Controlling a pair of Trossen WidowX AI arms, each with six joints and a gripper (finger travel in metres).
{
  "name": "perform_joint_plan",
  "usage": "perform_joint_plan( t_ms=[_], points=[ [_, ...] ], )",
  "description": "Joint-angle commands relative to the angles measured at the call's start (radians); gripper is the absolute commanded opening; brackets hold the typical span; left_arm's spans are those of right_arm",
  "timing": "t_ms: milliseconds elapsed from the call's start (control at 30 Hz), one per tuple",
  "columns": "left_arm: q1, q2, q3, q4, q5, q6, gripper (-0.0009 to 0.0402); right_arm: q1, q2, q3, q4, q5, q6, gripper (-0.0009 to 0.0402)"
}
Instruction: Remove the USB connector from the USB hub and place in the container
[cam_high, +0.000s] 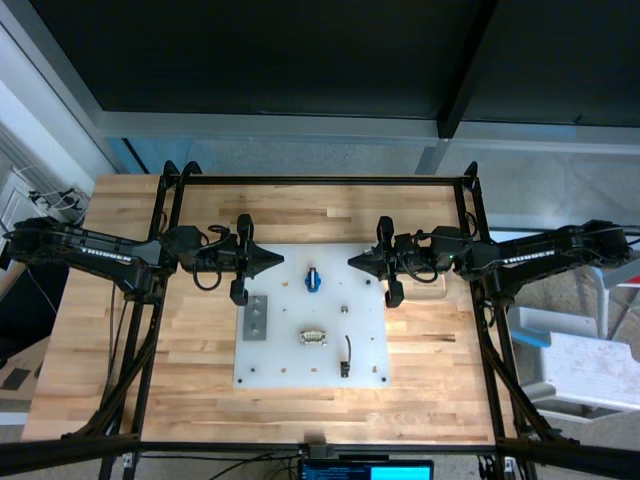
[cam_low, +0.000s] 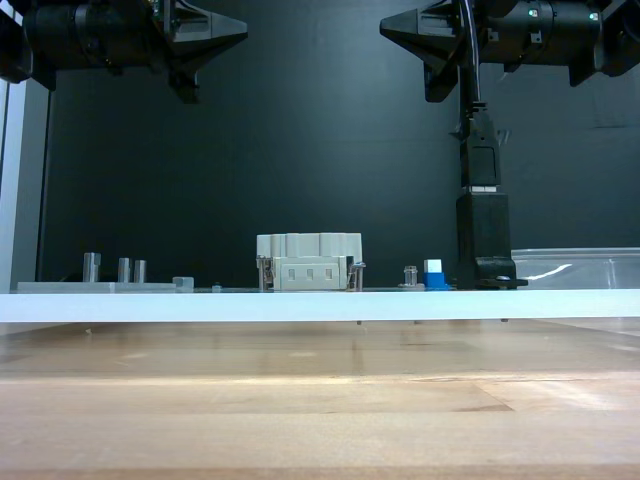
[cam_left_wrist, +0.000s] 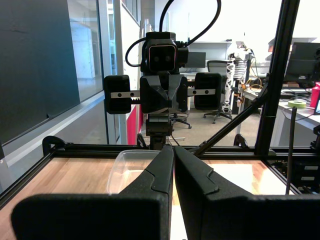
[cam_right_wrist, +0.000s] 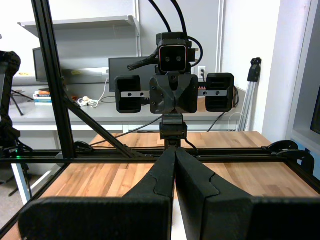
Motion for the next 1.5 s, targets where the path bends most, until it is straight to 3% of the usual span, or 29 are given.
perform_joint_plan(
  t_ms=[33,667,967,1267,1333,1500],
  points=[
    [0.000,0.000,0.000,0.000,0.000,0.000,0.0001,0.000,0.000,0.000,0.000,0.000,0.000,0.0000],
    [0.000,0.000,0.000,0.000,0.000,0.000,0.0001,0.003,0.000,0.032,-0.028,0.001,0.009,0.0000],
    [0.000,0.000,0.000,0.000,0.000,0.000,0.0001,0.026,0.000,0.188,-0.443,0.002,0.038,0.0000],
    [0.000,0.000,0.000,0.000,0.000,0.000,0.0000,0.098,0.000,0.353,-0.894,0.003,0.063,0.0000],
    [0.000,0.001,0.000,0.000,0.000,0.000,0.0001,0.118,0.000,0.376,-0.963,0.016,0.088,0.0000],
    [0.000,0.000,0.000,0.000,0.000,0.000,0.0001,0.175,0.000,0.411,-1.092,0.092,0.156,0.0000]
  ],
)
